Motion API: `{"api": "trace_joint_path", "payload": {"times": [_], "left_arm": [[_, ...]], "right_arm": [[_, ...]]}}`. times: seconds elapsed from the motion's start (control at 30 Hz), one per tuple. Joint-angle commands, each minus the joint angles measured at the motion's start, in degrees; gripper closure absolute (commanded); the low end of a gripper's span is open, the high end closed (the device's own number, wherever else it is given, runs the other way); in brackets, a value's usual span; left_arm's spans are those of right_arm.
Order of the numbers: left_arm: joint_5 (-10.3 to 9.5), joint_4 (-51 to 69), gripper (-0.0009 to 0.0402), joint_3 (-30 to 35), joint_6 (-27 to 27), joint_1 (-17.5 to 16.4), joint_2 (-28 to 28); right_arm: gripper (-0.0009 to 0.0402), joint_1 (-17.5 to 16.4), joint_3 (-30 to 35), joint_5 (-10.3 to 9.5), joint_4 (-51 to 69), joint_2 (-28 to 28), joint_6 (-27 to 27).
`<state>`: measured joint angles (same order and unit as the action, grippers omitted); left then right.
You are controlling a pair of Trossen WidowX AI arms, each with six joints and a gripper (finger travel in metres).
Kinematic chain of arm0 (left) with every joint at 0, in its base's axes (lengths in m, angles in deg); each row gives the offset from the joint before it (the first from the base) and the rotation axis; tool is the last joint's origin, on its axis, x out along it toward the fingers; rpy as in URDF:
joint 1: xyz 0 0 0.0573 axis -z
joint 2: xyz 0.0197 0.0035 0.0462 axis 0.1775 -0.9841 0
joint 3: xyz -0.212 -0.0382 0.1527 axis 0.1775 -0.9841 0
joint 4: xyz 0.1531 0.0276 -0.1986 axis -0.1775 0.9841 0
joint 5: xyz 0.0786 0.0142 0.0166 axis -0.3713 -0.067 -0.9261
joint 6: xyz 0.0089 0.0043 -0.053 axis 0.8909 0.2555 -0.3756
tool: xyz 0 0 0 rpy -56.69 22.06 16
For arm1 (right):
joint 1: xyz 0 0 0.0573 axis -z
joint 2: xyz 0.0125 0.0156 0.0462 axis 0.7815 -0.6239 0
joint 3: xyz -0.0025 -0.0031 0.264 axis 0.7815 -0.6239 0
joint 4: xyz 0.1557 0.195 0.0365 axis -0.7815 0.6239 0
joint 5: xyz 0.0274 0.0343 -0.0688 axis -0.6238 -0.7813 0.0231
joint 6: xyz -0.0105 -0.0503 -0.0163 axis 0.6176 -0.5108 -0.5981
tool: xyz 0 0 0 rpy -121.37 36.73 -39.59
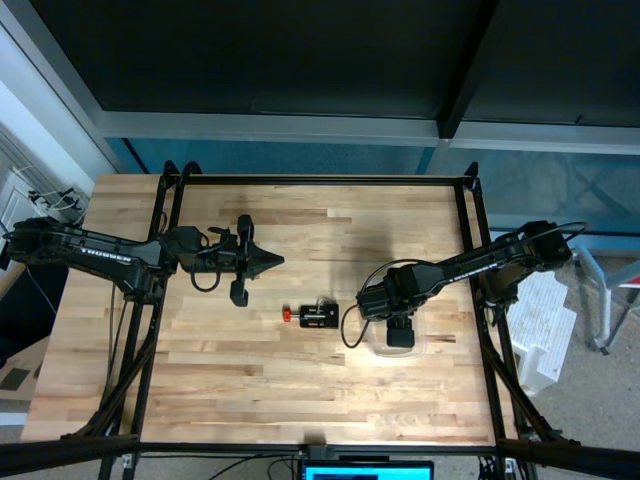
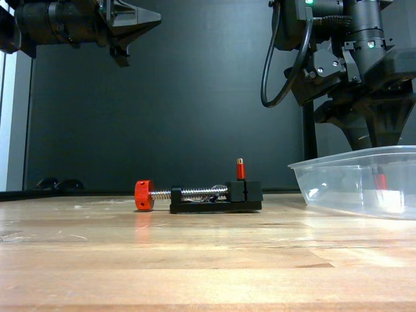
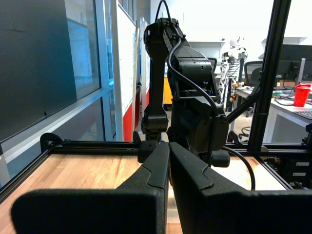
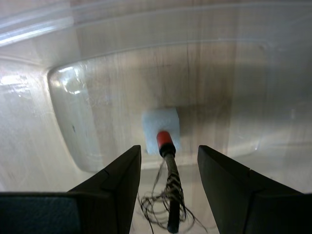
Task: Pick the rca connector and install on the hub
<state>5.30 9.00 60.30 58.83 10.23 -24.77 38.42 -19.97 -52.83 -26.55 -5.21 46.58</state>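
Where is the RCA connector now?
The rca connector sits in the clear tray, right of the hub, beneath the open right claw; the left claw hangs high at left.

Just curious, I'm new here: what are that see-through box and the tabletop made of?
The box looks like clear plastic: glossy, see-through walls. The tabletop looks like pale wood, with strips and grain showing. The right gripper hangs open over the box; the left gripper is shut, high above the tabletop's left side.

Low view: rca connector (image 2: 381, 181) blurred thru tray (image 2: 328, 177) wall; right tool (image 2: 378, 153) tips hidden.
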Motion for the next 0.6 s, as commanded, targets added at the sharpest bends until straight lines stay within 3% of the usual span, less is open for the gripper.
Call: {"api": "trace_joint_path", "payload": {"times": [0.03, 0.4, 0.6], "left_arm": [[0.0, 0.0, 0.0393, 0.0, 0.0, 0.0, 0.0], [0.0, 0.0, 0.0393, 0.0, 0.0, 0.0, 0.0], [0.0, 0.0, 0.0393, 0.0, 0.0, 0.0, 0.0]], "right_arm": [[0.0233, 0.0, -0.9, 0.0, -1.1, 0.0, 0.0], [0.0234, 0.0, -2.4, 0.0, -3.3, 0.0, 0.2], [0.0254, 0.0, -2.4, 0.0, -3.5, 0.0, 0.2]]}}
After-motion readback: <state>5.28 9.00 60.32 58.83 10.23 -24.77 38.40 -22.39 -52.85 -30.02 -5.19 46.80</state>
